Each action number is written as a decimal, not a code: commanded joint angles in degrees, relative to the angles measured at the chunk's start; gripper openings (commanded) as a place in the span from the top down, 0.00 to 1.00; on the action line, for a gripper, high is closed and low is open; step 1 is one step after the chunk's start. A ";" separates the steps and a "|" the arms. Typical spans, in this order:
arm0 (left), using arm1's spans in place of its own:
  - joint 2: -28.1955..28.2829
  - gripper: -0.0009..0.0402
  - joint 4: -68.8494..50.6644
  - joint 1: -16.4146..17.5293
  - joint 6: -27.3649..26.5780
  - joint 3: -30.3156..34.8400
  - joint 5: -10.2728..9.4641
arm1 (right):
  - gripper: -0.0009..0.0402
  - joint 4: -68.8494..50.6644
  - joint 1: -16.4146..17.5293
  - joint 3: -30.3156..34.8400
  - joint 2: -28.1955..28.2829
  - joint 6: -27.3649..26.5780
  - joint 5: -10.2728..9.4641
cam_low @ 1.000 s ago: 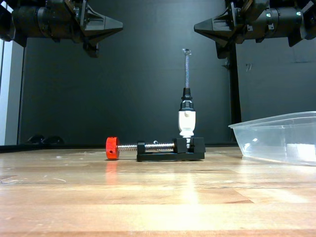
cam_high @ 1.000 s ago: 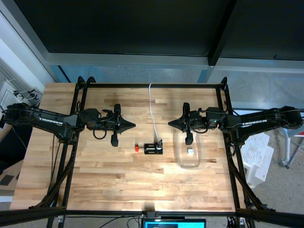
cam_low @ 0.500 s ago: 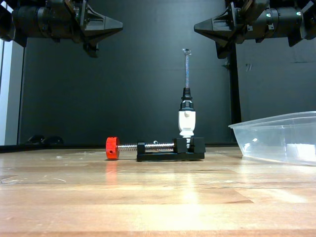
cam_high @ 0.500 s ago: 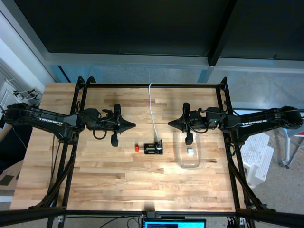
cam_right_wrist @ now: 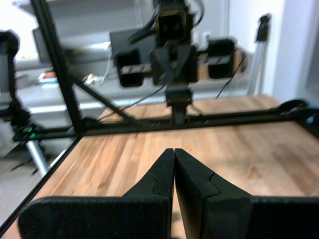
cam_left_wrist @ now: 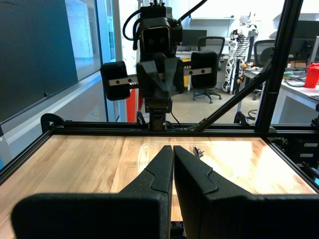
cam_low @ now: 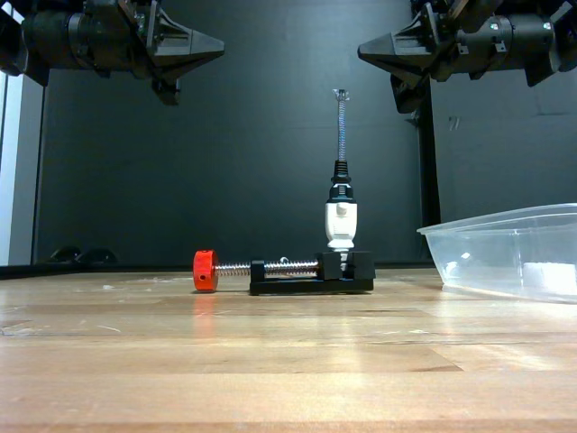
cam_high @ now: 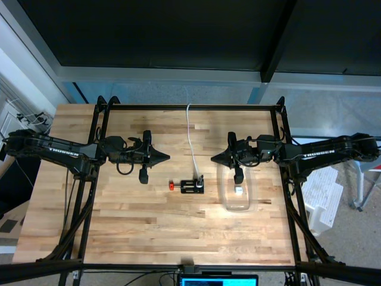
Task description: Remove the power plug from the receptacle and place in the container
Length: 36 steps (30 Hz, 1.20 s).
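The receptacle (cam_high: 190, 186) is a small black block with a red knob (cam_low: 206, 271), and it sits mid-table. Its white part stands upright in the low view, topped by the small black power plug (cam_low: 339, 191), with a white cord (cam_high: 191, 134) running to the far edge. To its right lies the clear container (cam_high: 228, 199) (cam_low: 505, 257). My left gripper (cam_high: 167, 157) (cam_low: 221, 42) (cam_left_wrist: 173, 148) hovers high, left of and beyond the receptacle, shut and empty. My right gripper (cam_high: 213, 159) (cam_low: 361, 50) (cam_right_wrist: 174, 150) hovers high over the container's far left end, also shut and empty.
A small white cube (cam_high: 238, 190) lies inside the container. A black frame (cam_high: 190, 107) runs around the table. Each wrist view looks across the bare wood at the opposite arm (cam_left_wrist: 158, 64) (cam_right_wrist: 172, 55).
The right gripper has shifted slightly toward the near edge and a little to the right. The left arm, receptacle and container have not moved.
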 commanded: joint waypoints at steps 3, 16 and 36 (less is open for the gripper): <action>0.00 0.98 -0.02 0.00 0.00 0.00 0.02 | 0.98 -15.45 0.66 4.63 0.37 -0.39 -0.22; 0.00 0.98 0.00 0.00 0.00 0.00 0.02 | 0.98 -52.83 6.91 24.35 11.23 -3.26 7.50; 0.00 0.98 0.00 0.02 0.00 0.00 0.02 | 0.51 -71.69 8.44 44.63 32.02 1.46 8.00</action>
